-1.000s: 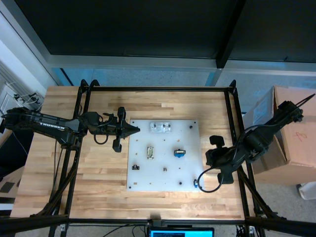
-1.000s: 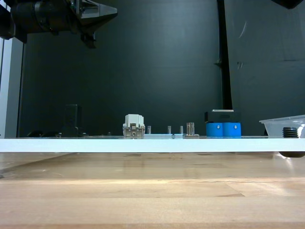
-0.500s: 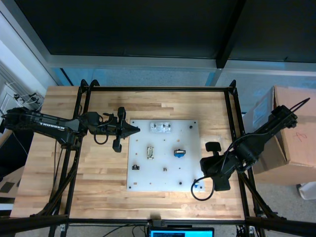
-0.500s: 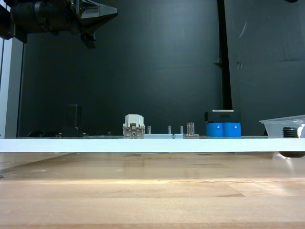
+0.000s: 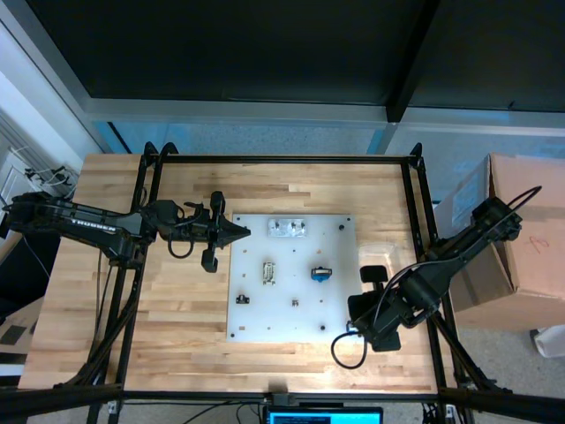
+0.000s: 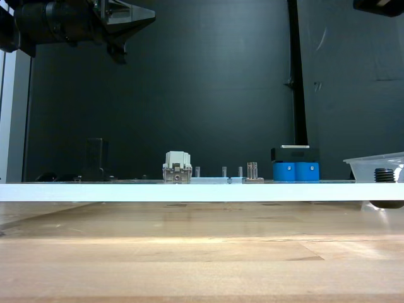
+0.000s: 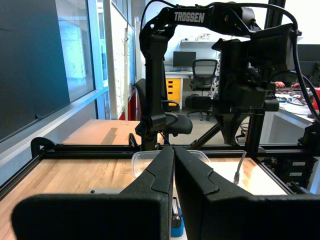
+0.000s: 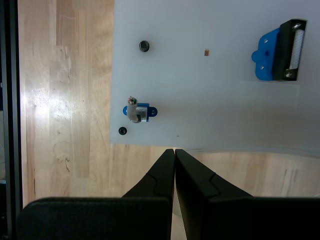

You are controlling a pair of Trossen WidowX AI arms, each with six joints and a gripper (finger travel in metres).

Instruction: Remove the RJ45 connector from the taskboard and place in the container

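The left arm was stretched in from the left side of the desk (image 5: 177, 300), roughly level, and the left claw (image 5: 238, 231) was held high above the desk, its tips at the left edge of the white taskboard (image 5: 291, 329). Its fingers were pressed together and nothing was gripped between them.

The right arm was reached in from the right side and bent down toward the near right corner of the board. The right claw (image 8: 174, 151) was pointed straight down, its fingers closed against each other and empty, its tips just past the board's right edge and apart from every part.

The RJ45 connector (image 8: 133, 111) was seated in a small blue mount (image 8: 146, 112) near that corner, untouched; it was seen as a short grey plug with coloured wire ends at one end. The clear container (image 6: 369, 160) was set on the desk to the right of the board
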